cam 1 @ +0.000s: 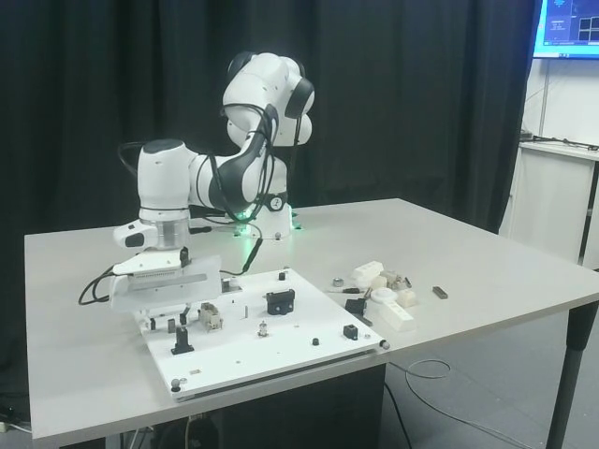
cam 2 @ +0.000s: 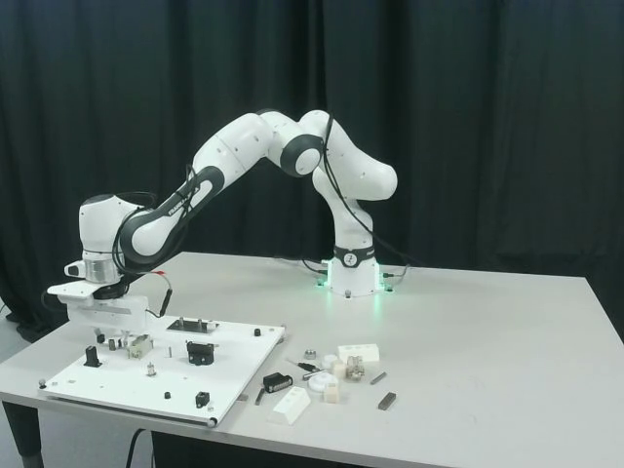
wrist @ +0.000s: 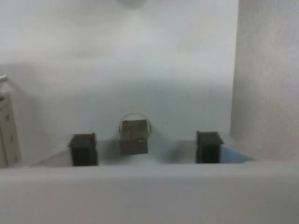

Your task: Remove square peg 3.

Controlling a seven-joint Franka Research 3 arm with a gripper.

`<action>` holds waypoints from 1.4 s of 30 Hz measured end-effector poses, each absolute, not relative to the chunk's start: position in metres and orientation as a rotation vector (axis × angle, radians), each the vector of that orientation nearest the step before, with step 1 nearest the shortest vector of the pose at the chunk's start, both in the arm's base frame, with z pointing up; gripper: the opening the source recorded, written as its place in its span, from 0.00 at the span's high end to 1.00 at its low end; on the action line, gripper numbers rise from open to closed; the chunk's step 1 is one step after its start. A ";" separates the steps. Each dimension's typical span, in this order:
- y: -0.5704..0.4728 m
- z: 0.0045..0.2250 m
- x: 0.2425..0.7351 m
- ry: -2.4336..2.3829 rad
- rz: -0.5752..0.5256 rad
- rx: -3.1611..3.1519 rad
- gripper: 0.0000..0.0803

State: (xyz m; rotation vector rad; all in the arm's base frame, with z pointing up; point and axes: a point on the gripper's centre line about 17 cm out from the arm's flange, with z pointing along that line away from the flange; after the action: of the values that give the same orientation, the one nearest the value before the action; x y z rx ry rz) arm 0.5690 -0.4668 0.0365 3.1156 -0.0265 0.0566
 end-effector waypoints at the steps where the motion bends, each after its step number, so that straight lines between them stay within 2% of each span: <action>1: -0.467 0.036 0.569 -0.025 0.056 3.116 0.33; 4: -0.467 0.036 0.569 -0.025 0.056 3.116 0.33; 5: -0.467 0.036 0.569 -0.025 0.056 3.116 0.61; 15: -0.461 0.036 0.570 -0.023 0.051 3.131 0.61; 16: -0.461 0.036 0.570 -0.023 0.051 3.132 0.86; 42: -0.461 0.037 0.570 -0.055 0.049 3.131 0.86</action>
State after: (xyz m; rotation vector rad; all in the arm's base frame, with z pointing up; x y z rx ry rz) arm 0.5698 -0.4613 0.0370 3.1309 -0.0546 0.0486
